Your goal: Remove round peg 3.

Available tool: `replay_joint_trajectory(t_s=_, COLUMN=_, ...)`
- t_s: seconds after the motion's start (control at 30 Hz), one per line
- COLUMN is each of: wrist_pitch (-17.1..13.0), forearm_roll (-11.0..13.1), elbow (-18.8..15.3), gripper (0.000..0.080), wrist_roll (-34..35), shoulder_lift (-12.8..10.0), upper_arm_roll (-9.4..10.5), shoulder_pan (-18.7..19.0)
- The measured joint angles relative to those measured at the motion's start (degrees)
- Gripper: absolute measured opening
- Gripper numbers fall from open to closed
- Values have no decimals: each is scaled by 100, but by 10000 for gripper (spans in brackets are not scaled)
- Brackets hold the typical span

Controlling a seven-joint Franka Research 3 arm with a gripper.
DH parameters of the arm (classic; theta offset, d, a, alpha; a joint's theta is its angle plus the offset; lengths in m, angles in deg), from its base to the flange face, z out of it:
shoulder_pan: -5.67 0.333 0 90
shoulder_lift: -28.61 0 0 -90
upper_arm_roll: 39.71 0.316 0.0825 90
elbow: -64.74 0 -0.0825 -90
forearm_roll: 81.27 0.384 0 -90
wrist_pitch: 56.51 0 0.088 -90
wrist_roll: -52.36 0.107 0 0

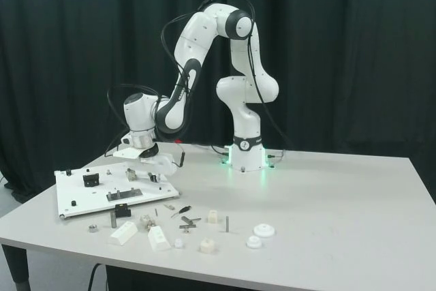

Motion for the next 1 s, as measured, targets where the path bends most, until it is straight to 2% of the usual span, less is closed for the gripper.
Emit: replay_joint_trajectory(t_s=1.0, wrist_pitch=51, forearm_roll=-19, elbow=-26, gripper=108, wrist_roll=56, shoulder_lift=105, upper_arm_roll=-108, shoulder_pan=72)
